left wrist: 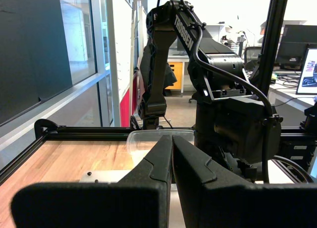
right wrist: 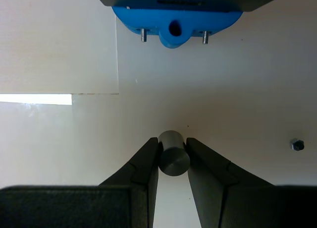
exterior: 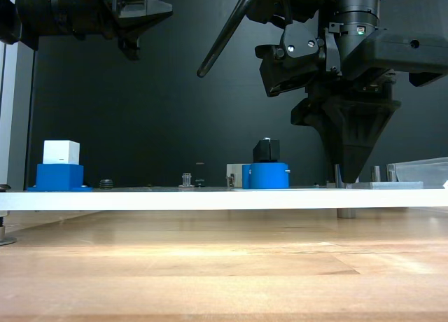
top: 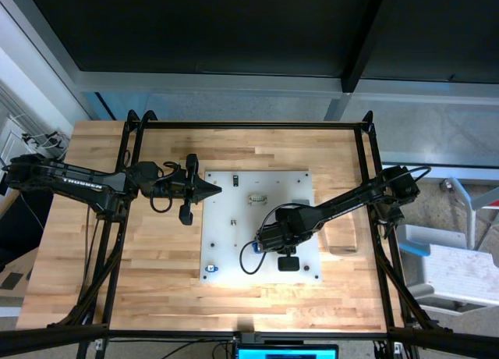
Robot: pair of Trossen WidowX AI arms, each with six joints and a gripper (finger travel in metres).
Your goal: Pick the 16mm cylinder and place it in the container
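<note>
Now, high view: right gripper [top: 273,242] points down over the white board [top: 234,257], frame centre; container [top: 341,238] just off its right edge; left gripper [top: 212,190] parked left of centre | low view: right tips at board level | left wrist: fingers [left wrist: 153,163] pressed together, idle | right wrist: fingers [right wrist: 141,168] pinch the upright 16mm cylinder [right wrist: 174,160] by its sides; lift next, I judge.

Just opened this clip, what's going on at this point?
The right gripper is down on the white board, its fingers closed on either side of the 16mm cylinder, which appears to be standing upright on the board, not yet lifted. The clear container sits on the table just right of the board. The left gripper is shut, holds nothing, and hangs in the air over the board's left edge.
</note>
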